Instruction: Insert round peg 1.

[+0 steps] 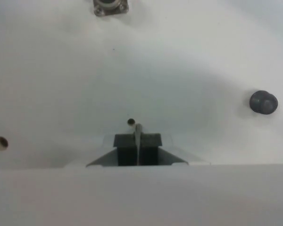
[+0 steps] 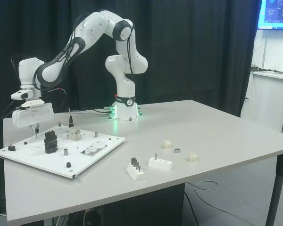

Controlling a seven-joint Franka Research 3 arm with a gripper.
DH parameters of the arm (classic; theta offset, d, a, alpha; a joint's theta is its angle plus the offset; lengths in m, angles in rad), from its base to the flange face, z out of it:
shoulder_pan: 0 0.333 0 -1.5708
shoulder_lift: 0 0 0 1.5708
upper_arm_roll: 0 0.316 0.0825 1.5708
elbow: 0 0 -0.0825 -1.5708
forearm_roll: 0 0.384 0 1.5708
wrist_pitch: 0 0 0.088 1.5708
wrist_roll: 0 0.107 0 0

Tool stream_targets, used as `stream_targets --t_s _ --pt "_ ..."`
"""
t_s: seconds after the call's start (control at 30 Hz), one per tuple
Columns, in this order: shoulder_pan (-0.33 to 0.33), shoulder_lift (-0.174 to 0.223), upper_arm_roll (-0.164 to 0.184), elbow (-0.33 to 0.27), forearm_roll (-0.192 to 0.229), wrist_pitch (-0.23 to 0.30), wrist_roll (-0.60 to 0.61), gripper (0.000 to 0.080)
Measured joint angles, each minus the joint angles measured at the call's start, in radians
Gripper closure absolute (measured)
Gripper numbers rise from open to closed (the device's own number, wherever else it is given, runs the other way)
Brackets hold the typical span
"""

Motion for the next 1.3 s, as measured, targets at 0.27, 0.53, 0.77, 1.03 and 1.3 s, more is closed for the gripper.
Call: stream_targets --t_s 0.27,0.53,0.77,1.03,1.3 --pt "0.0 0.0 -0.002 0.0 0.0 -0.004 0.0 0.0786" --pt "0.0 0.0 -0.004 0.0 0.0 -0.014 0.0 0.0786" --pt "0.0 0.0 -0.006 0.0 0.0 -0.019 0.0 0.0786" --pt "0.0 0.0 -0.006 0.0 0.0 -0.019 0.0 0.0786" --pt "0.0 0.0 -0.006 0.0 0.0 -0.018 -0.005 0.0786"
